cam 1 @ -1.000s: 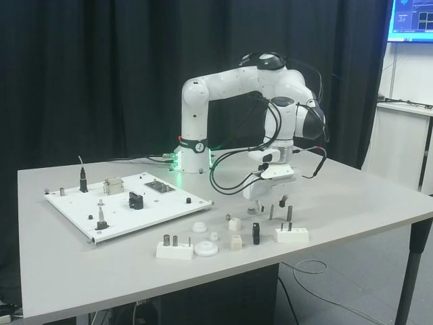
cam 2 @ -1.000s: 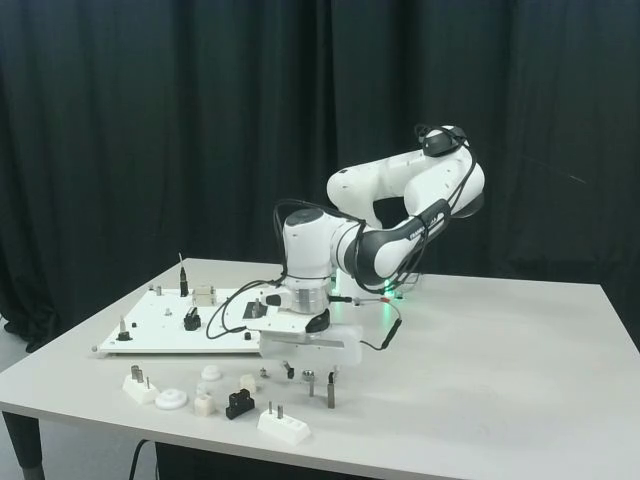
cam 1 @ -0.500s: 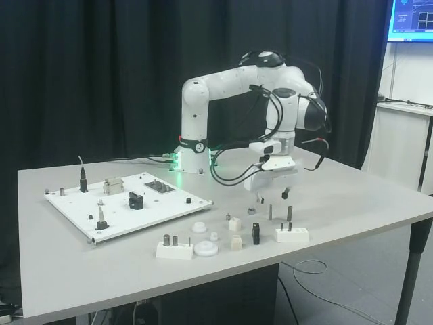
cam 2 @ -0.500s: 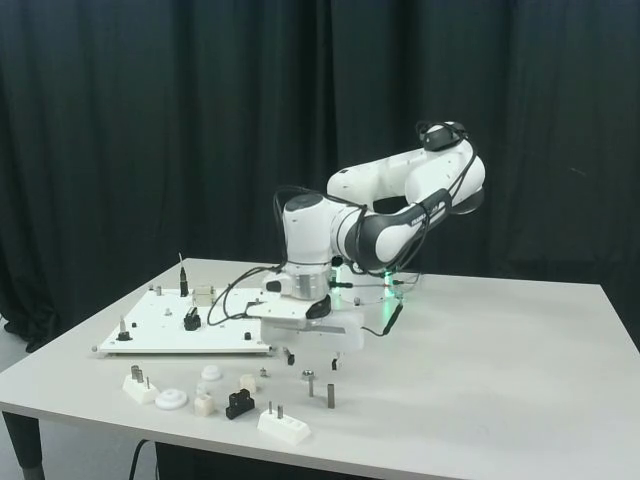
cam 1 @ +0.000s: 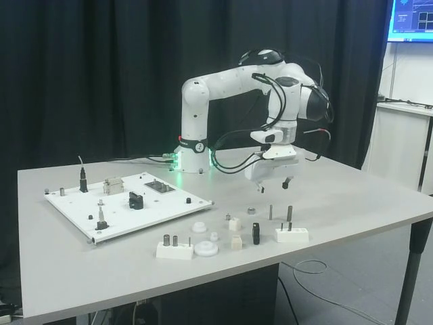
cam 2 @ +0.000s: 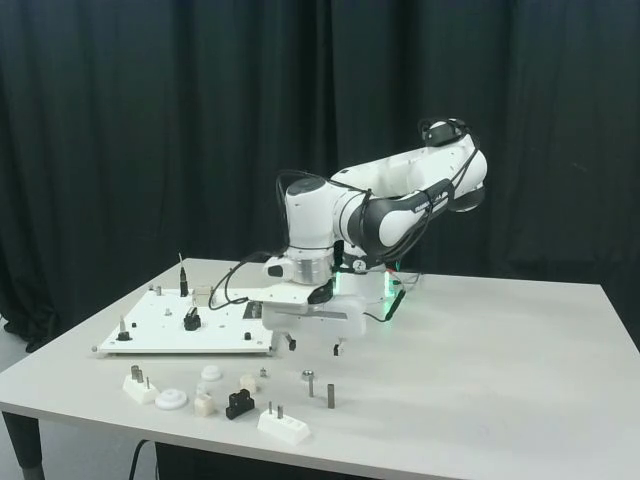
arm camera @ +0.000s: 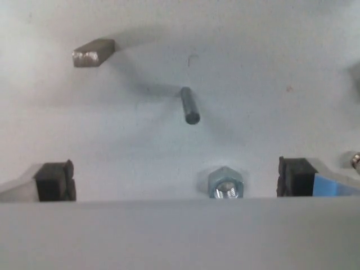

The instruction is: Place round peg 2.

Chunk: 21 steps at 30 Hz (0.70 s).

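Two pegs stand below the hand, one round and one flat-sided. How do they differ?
The round peg is slim with a round top, while the flat peg is broader with a rectangular top. The round peg stands closer to the nut; the flat peg stands farther from it. Both are grey, upright on the table, apart from each other, and neither is held: the hand is open above them.

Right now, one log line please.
end effector: open, empty, above table | peg: upright on table | nut: below
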Motion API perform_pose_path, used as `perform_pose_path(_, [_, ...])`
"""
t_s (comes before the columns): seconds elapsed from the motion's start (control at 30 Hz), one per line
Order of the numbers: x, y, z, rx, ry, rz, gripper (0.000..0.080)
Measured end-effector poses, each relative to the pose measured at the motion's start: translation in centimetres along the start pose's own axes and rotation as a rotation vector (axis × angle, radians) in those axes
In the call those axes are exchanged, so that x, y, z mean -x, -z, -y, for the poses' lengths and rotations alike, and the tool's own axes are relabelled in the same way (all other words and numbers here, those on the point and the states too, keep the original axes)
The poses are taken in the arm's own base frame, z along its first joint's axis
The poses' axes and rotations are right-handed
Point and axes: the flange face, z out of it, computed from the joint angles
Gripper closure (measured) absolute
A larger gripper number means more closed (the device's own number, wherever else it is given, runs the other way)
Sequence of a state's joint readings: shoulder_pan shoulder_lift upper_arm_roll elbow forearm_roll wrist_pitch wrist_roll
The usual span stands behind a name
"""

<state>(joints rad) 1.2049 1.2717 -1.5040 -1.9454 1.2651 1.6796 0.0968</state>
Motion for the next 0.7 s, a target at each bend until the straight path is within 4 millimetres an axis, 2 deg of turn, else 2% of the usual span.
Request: perform_pose_path(0.7, [0.32,0.85,0.42,0.008,0.008,-0.01,0.0003])
